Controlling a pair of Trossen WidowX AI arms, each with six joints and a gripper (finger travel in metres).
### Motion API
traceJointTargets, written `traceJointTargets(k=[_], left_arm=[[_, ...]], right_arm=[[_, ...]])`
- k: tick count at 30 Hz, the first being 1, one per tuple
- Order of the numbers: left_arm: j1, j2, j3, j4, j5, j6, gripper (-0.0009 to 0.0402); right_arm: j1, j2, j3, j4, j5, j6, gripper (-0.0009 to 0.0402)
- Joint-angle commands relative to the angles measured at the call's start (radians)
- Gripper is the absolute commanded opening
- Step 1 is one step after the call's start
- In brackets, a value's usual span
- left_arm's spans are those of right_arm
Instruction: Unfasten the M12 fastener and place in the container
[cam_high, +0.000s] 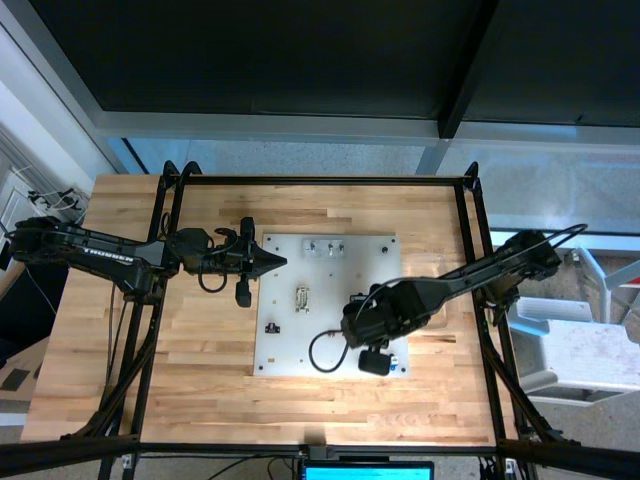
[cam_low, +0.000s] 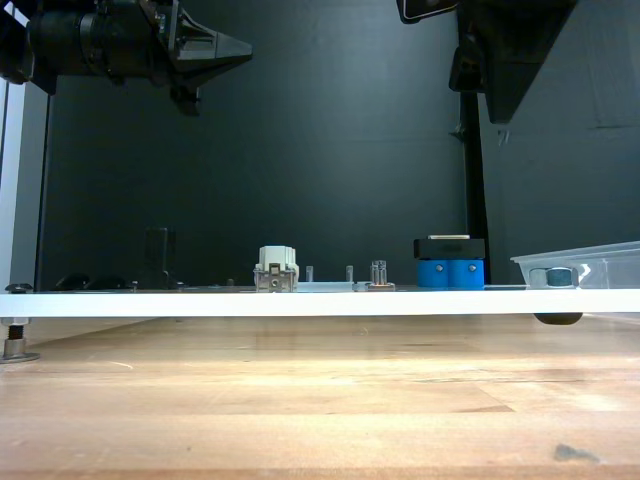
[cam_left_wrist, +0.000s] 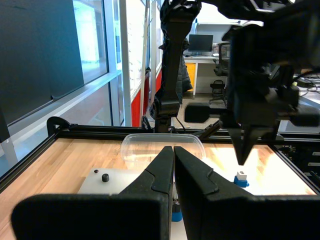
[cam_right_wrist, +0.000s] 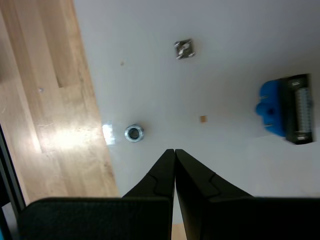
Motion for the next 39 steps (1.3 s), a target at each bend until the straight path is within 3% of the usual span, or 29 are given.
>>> traceJointTargets(k=[1,5,13,19,22,29,39], left_arm=[[0.0,0.0,0.0,0.0,0.0,0.0,0.0],[0.0,0.0,0.0,0.0,0.0,0.0,0.0],[0.0,0.0,0.0,0.0,0.0,0.0,0.0],[0.0,0.0,0.0,0.0,0.0,0.0,0.0],[0.0,0.0,0.0,0.0,0.0,0.0,0.0],[0.0,0.0,0.0,0.0,0.0,0.0,0.0],[0.0,0.0,0.0,0.0,0.0,0.0,0.0]], right_arm=[[0.021,0.04,0.023,-0.005,-0.022,0.02,0.0001],[0.037,0.073,0.028,-0.006,-0.054,0.069,0.0025],[0.055,0.14,0.035,-0.008,-0.053,0.103,0.0126],[0.069,0.184,0.051,-0.005,-0.042,0.119,0.0196],[0.074,0.197,0.053,-0.002,-0.015,0.133,0.0218],[0.078,0.199,0.047,0.001,0.027,0.137,0.0233],[0.078,0.225,0.029,0.024,0.026,0.143,0.0232]])
